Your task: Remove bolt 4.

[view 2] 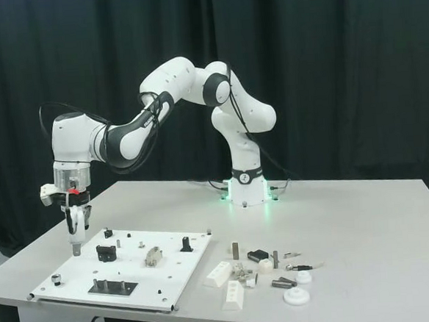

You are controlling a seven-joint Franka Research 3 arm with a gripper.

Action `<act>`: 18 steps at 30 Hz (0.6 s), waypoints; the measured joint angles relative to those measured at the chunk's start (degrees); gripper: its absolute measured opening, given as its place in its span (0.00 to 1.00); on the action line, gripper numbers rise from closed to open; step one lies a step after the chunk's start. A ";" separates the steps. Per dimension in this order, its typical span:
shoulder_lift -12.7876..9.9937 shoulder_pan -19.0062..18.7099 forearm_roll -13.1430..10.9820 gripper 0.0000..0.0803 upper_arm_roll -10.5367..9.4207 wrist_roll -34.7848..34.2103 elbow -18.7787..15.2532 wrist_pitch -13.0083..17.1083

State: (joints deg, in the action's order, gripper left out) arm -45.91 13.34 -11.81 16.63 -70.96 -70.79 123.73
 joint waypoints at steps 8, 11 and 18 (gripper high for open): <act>-1.19 0.41 -0.38 1.00 1.49 -3.22 1.11 -0.33; -1.99 0.66 -1.20 1.00 2.08 -3.33 1.93 -0.32; -5.14 1.86 -2.66 1.00 2.76 -3.14 5.63 -0.28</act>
State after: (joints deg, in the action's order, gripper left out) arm -51.06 15.20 -14.47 19.38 -74.10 -65.16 123.44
